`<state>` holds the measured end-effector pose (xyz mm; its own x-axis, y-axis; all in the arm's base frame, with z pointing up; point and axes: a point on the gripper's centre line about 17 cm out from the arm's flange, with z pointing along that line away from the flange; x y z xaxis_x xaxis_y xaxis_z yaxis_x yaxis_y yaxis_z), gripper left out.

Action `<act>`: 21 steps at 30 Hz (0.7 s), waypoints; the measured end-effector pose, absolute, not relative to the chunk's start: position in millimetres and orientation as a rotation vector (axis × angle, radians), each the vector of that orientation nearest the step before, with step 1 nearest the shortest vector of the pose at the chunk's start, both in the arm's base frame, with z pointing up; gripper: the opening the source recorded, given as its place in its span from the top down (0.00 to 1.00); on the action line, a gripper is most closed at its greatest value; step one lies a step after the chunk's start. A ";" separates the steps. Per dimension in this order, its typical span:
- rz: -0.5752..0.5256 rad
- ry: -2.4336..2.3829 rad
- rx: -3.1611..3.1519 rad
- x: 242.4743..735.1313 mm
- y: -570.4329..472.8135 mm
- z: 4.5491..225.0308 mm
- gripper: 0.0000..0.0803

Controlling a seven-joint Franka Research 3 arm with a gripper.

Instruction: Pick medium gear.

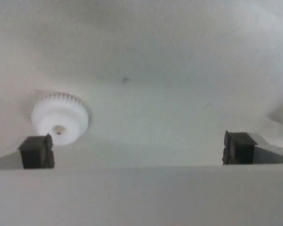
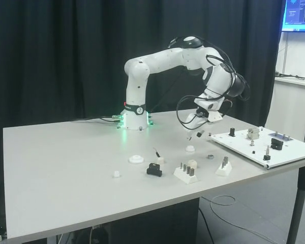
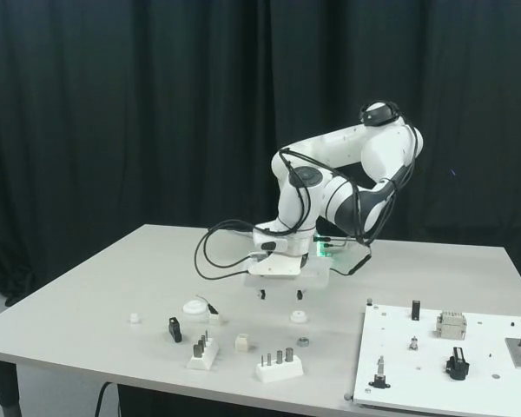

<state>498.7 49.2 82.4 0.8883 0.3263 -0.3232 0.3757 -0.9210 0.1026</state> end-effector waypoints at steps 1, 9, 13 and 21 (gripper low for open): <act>-0.444 0.525 2.900 497.3 49.9 81.6 0.00; -0.361 0.383 2.970 487.4 55.7 74.3 0.00; -0.324 0.349 3.000 481.9 59.2 70.0 0.00; -0.258 0.302 3.038 470.2 67.3 60.1 0.00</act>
